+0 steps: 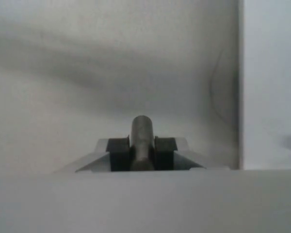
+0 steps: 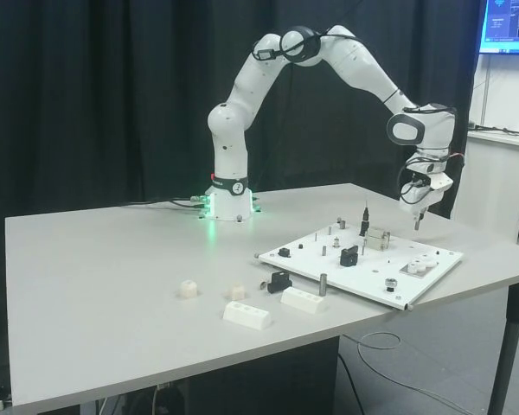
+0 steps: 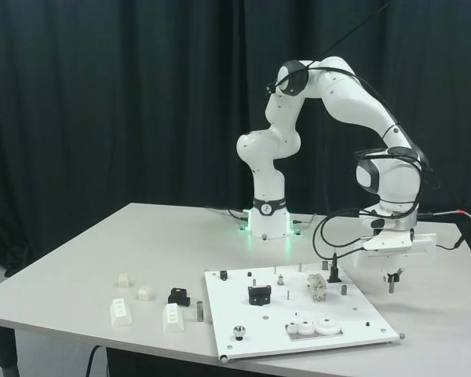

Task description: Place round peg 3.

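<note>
Second room view first: we've got a grey table in front of black curtains, with small white blocks toward the left and a black clip just beside them. Moving right, the white board carries short pegs, black fixtures and white gears near its front edge. The arm's base glows green behind it. Farthest right, the gripper hangs above the table just off the board's far right corner, fingers clenched on round peg 3, which points straight down.
</note>
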You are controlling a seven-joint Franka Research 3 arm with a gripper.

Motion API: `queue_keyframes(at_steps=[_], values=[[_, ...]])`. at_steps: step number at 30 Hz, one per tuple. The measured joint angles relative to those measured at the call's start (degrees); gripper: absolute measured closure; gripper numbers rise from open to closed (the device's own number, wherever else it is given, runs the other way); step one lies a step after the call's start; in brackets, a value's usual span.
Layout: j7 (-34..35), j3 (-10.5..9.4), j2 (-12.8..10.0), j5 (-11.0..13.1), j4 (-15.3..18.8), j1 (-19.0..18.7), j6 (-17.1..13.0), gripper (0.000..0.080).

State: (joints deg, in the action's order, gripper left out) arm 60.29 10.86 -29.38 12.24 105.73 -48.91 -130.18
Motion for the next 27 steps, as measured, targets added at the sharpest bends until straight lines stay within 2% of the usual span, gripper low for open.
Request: queue_keyframes(at_steps=[16, 27], values=[[0.8, 0.13, -0.1, -0.3, 2.4, -0.5, -4.9, 0.0698], [0.8, 0.12, -0.4, -0.3, 3.4, -0.6, -6.7, 0.0698]])
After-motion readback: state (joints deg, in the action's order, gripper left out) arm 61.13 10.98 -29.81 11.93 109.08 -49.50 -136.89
